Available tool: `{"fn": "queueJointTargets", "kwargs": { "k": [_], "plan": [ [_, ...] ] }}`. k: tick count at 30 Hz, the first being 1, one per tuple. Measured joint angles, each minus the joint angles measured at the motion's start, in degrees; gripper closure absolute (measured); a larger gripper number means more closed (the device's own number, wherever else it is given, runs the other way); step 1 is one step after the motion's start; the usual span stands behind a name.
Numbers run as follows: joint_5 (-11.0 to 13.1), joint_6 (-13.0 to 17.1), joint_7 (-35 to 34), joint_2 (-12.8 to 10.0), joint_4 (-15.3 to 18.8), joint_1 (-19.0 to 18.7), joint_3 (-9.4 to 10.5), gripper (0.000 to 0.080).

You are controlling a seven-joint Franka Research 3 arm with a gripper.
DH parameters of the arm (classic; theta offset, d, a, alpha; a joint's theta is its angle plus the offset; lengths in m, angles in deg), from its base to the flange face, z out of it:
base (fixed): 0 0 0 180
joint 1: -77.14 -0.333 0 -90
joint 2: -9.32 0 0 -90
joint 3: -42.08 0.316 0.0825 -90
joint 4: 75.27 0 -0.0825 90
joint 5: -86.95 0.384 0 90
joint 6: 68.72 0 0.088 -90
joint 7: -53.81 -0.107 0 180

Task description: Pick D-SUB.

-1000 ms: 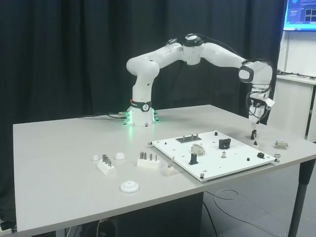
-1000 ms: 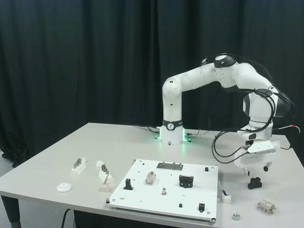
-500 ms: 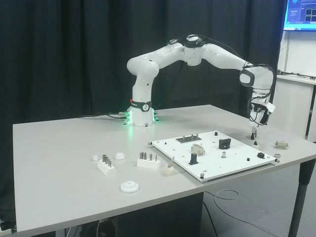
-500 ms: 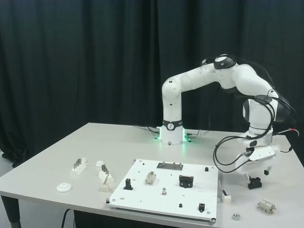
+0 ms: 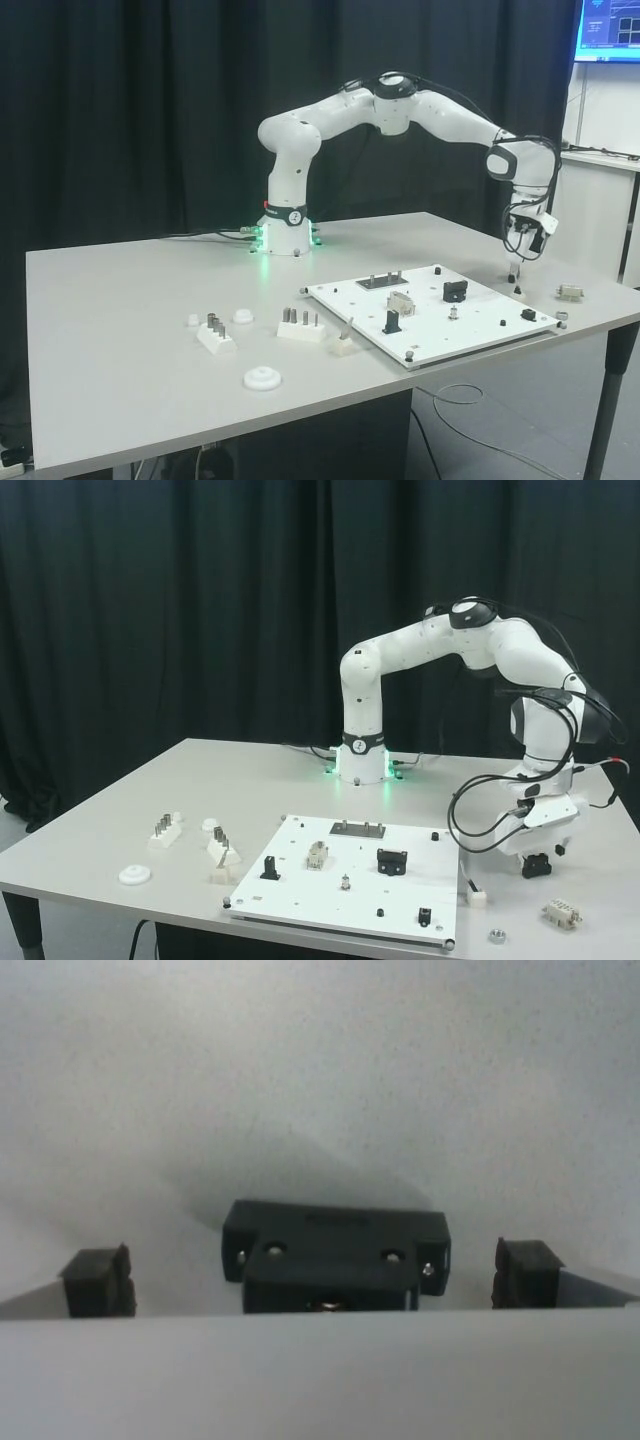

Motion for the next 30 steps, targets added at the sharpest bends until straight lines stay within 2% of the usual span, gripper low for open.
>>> {"fn": "queueJointTargets", "kwargs": {
  "k": [13,25,26,30],
  "plan": [
    [-0.2,1.0,-1.2,-1.2,-0.1,0.0,0.06,0.0003],
    [-2.0,1.0,-1.6,-1.2,-0.8,-0.1,0.18,0.0003],
    [-2.2,0.9,-1.6,-1.2,-0.9,-0.1,0.19,0.0352],
    [-2.4,0.9,-1.7,-1.2,-1.1,-0.2,0.21,0.0352]
  ]
}}
